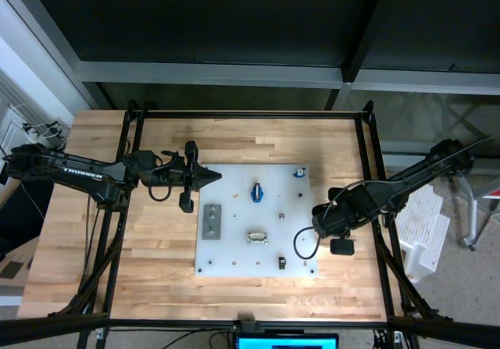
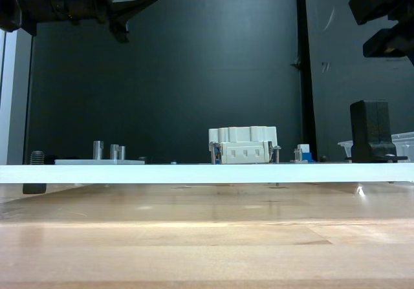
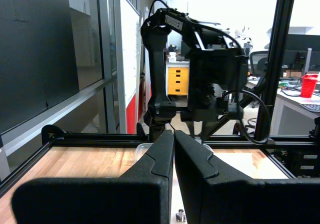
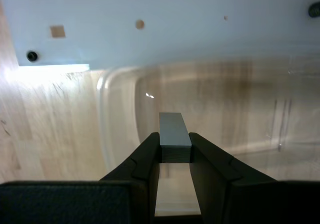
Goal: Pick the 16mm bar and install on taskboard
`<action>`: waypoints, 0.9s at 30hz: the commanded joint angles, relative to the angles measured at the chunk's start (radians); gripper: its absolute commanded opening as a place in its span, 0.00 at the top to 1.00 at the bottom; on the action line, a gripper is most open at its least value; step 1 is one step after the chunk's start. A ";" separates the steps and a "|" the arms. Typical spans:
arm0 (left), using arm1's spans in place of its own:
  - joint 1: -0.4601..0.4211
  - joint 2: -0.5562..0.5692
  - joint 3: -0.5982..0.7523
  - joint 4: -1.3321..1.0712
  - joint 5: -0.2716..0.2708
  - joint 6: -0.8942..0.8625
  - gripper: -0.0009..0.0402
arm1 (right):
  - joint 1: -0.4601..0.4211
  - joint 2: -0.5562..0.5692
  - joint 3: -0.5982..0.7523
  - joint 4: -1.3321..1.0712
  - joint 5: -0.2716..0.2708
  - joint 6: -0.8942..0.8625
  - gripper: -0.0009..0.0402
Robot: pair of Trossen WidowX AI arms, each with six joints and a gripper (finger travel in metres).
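High view, wooden table [image 1: 94, 232], pincers [image 1: 209, 177] [image 1: 319, 226] flanking taskboard [image 1: 234, 255]

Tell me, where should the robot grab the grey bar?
By two opposite flat sides, coming in from one end along its length; flat faces should slip least. The right gripper holds the bar so, over a clear tray; the left gripper, shut, hovers over the board's left edge.

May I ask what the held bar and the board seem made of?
The bar, clamped in the right gripper beside the board's right edge, looks like metal: grey, matte, sharp-edged. The board looks like white plastic, smooth, faintly glossy. The left gripper hovers shut over its far-left corner.
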 commanded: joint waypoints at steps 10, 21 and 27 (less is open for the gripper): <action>0.000 0.000 0.000 0.000 0.000 0.000 0.98 | 0.089 0.165 0.143 0.008 0.035 0.066 0.98; 0.000 0.000 0.000 0.000 0.000 0.000 0.98 | 0.135 0.279 0.238 0.025 0.059 0.077 0.98; 0.000 0.000 0.000 0.000 0.000 0.000 0.98 | 0.145 0.340 0.281 0.038 0.069 0.078 0.98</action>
